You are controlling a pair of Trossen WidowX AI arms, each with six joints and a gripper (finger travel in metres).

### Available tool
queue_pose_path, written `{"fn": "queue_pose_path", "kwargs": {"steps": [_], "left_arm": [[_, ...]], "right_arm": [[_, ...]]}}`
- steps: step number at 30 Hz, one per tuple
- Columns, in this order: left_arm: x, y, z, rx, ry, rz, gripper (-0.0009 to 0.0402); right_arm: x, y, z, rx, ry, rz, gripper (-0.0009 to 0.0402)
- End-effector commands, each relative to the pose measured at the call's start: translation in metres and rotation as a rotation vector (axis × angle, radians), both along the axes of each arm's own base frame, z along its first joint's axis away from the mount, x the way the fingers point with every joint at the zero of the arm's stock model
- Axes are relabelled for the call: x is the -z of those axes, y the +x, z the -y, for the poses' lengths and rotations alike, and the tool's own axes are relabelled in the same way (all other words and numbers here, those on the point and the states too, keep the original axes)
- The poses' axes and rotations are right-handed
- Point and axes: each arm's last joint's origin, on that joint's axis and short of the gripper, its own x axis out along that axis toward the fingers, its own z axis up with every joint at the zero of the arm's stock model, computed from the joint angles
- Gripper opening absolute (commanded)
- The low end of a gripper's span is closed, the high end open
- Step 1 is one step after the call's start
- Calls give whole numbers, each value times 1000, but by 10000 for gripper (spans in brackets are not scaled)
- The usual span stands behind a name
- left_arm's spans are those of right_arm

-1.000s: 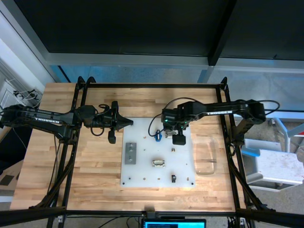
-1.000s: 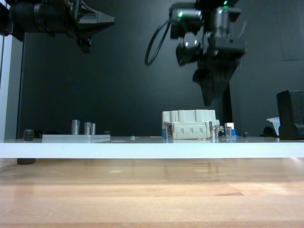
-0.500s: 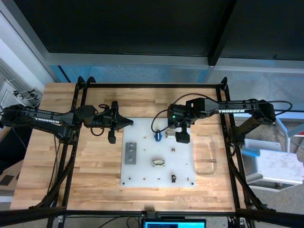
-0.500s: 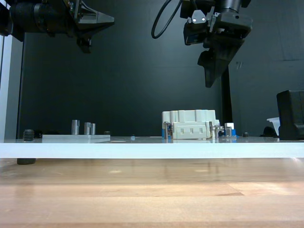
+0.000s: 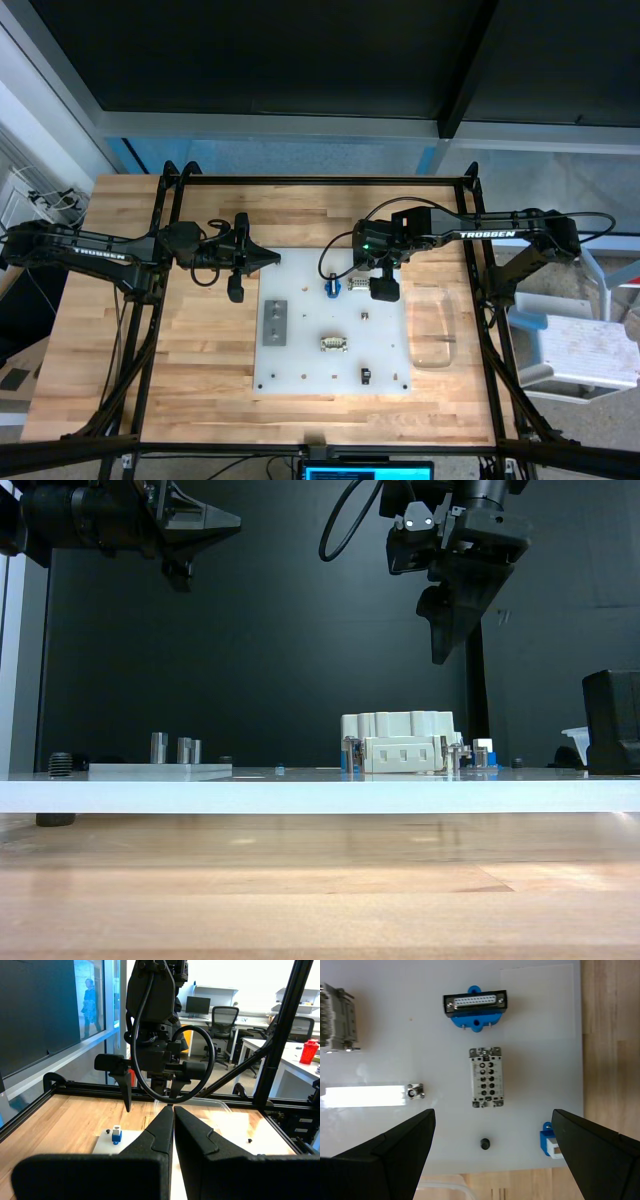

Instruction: Pick the HAN10E connector and install in the HAN10E hub

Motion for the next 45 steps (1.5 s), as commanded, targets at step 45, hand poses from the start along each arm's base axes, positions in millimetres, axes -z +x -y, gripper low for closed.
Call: {"fn": "queue_pose_path", "kwargs": {"steps": [45], "left_arm": [[0, 0, 0, 0, 0, 0, 0]], "right_arm": [[87, 52, -2, -92, -55, -178, 325]]}}
